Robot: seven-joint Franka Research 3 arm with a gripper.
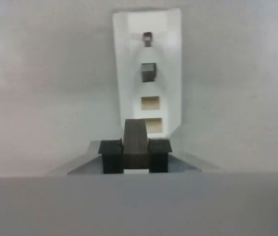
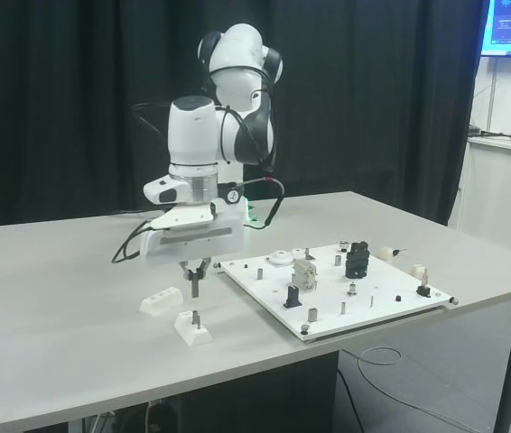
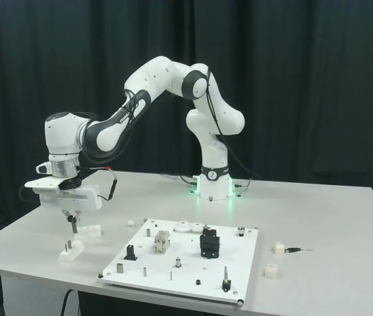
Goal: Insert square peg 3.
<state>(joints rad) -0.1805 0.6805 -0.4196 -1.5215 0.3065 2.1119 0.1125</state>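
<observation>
The grey table (image 3: 344, 217) carries the most hardware, and the chief risk is judged to lie at its near corner, where the white arm (image 3: 117, 118) is reached out low. A large white assembly board (image 2: 377, 302) is set well apart from the work, so it is not counted as an obstacle; its small fixtures, among them a black block (image 3: 208, 245), are kept out of the way. Just beside the target, a 2nd white block (image 2: 160, 299) is laid on the table, and it could be clipped if the descent is made off line. The white peg holder (image 1: 149, 73) is seen in the wrist view with 4 square holes in a row: 2 are filled by dark pegs and 2 are left open. The gripper (image 1: 135, 158) is closed around the square peg (image 1: 135, 137), which is held upright above the holder, not yet in any hole. A miss or jam is judged likely if the peg is lowered slightly rotated or offset, or the wrong open hole is chosen, and the loose holder could be shoved.
</observation>
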